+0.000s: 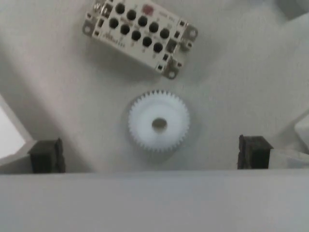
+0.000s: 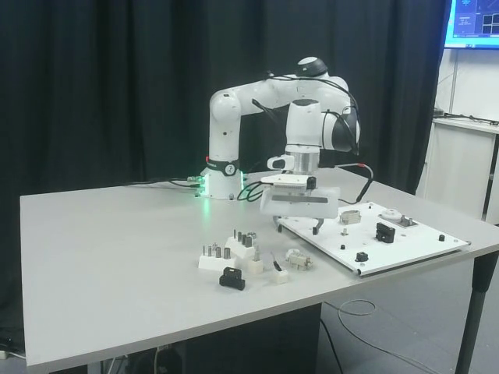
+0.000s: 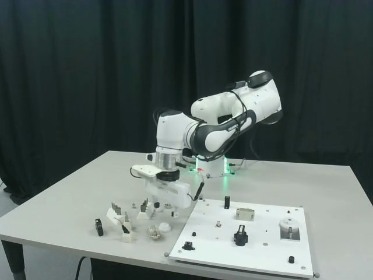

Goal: Pick medium gear.

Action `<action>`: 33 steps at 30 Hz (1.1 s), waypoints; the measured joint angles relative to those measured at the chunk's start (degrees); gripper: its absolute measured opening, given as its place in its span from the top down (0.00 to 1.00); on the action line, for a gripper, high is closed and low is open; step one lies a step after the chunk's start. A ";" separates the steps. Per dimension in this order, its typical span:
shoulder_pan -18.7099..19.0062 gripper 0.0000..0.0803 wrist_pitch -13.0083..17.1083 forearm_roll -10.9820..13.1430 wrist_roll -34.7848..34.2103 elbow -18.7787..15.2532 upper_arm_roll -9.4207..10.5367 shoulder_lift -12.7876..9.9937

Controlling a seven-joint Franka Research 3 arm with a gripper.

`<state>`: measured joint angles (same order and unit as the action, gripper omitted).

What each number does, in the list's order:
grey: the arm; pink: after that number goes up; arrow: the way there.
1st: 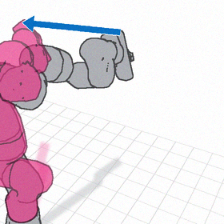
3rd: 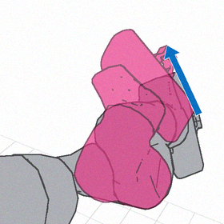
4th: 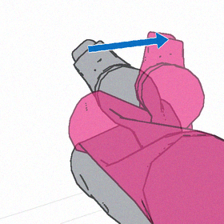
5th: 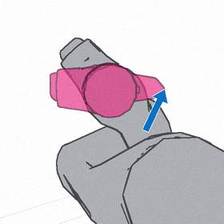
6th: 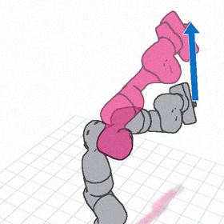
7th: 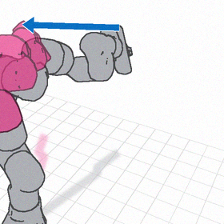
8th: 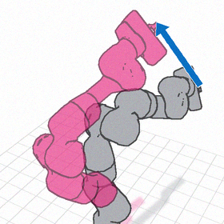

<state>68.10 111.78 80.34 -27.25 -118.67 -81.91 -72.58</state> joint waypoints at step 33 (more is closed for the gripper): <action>-2.51 0.00 -3.21 -1.54 0.06 0.85 2.05 -0.81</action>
<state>65.59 108.57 78.80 -27.19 -117.82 -79.86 -73.39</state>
